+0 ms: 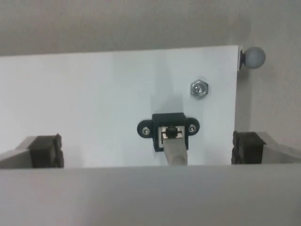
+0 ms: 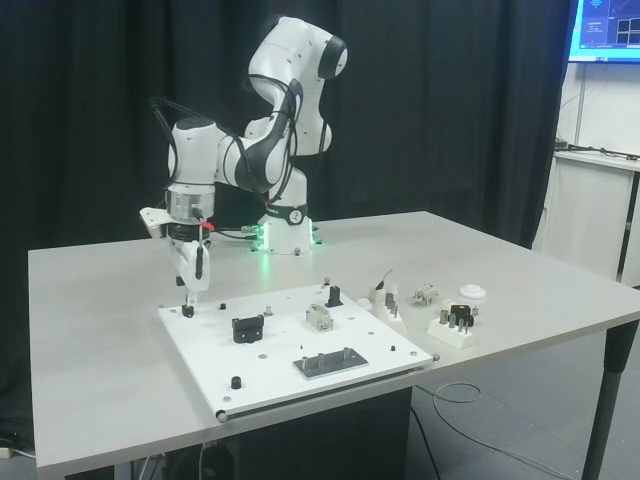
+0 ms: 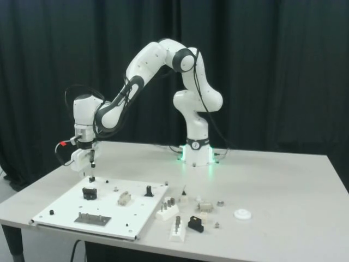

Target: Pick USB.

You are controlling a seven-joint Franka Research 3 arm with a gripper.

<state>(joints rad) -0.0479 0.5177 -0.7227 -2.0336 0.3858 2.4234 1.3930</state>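
Note:
A black flanged socket [image 1: 168, 128] is screwed to the white board [image 1: 94, 103], and a grey plug [image 1: 174, 149] with a short grey lead sits in it. In the wrist view the socket lies between my gripper [image 1: 146, 149] fingers, whose black pads [image 1: 47, 149] stand far apart with nothing held. From the room cameras the gripper [image 2: 189, 296] hangs upright over the board's far left corner, above and behind the socket [image 2: 248, 328]. The second room view shows the gripper [image 3: 91, 169] just above the same socket [image 3: 89, 192].
A hex nut [image 1: 200, 89] and a grey ball on a black stalk [image 1: 254, 57] sit near the board's edge. Other fixtures stand on the board [image 2: 330, 296]. Small loose parts and white holders [image 2: 450, 325] lie on the grey table beside it.

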